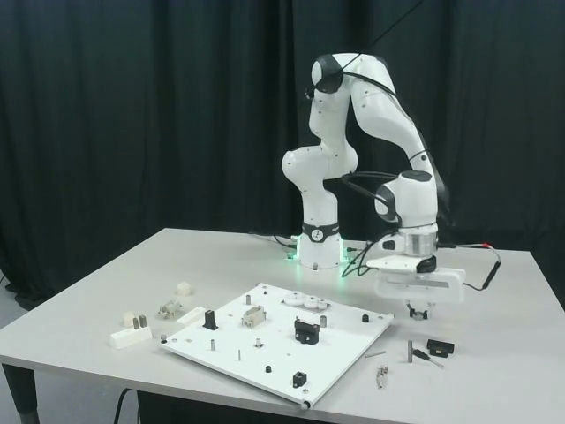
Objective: Place bolt 4.
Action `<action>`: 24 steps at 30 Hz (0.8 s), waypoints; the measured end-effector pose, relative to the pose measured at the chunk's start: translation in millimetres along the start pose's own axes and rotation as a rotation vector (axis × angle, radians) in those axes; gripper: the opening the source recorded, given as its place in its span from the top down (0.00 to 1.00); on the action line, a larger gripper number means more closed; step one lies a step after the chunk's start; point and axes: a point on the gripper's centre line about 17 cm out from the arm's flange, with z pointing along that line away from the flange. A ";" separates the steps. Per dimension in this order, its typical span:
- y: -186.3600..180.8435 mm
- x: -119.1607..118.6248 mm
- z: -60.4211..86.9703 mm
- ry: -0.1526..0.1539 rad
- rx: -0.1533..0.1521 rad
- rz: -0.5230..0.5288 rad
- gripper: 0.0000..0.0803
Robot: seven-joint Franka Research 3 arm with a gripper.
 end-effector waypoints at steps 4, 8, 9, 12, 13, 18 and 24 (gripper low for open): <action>-6.1 3.5 10.8 -0.002 -0.006 -0.022 0.72; -10.9 8.1 21.4 -0.004 -0.011 -0.033 0.72; -11.9 9.2 24.0 -0.005 -0.013 -0.033 0.72; -15.1 12.3 30.8 -0.006 -0.016 -0.034 0.72; -16.3 13.2 32.8 -0.006 -0.016 -0.034 0.72; -21.4 16.6 40.3 -0.007 -0.019 -0.037 0.72; -26.4 17.6 40.3 -0.017 -0.025 -0.040 0.52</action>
